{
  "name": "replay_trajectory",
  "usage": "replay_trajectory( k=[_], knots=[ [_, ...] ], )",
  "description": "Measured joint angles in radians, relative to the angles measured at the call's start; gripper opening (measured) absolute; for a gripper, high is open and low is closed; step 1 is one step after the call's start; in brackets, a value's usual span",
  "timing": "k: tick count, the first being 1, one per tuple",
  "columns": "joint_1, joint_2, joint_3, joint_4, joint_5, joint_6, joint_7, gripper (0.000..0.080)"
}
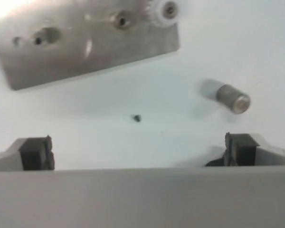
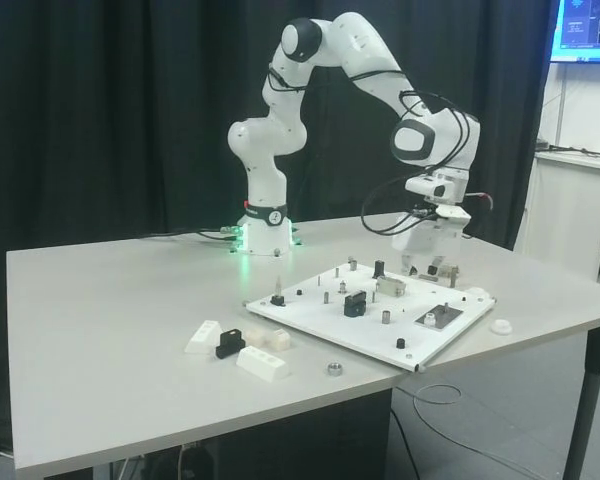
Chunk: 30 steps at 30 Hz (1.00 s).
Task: Remove round peg 4.
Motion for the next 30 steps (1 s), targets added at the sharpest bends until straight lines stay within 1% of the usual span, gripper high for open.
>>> replay_trajectory(
  k=[6,10,17,23,30],
  knots=[
    [-0.064,0.014,0.036,0.007,0.001,0.011,-0.063,0.0800],
    [-0.092,0.023,0.050,0.007,0.001,0.015,-0.115,0.0800],
    [-0.117,0.043,0.052,0.007,0.001,0.024,-0.170,0.0800],
    [-0.141,0.066,0.052,0.007,0.006,0.052,-0.189,0.0800],
    [-0.177,0.089,0.052,0.007,0.040,0.086,-0.215,0.0800]
  ],
)
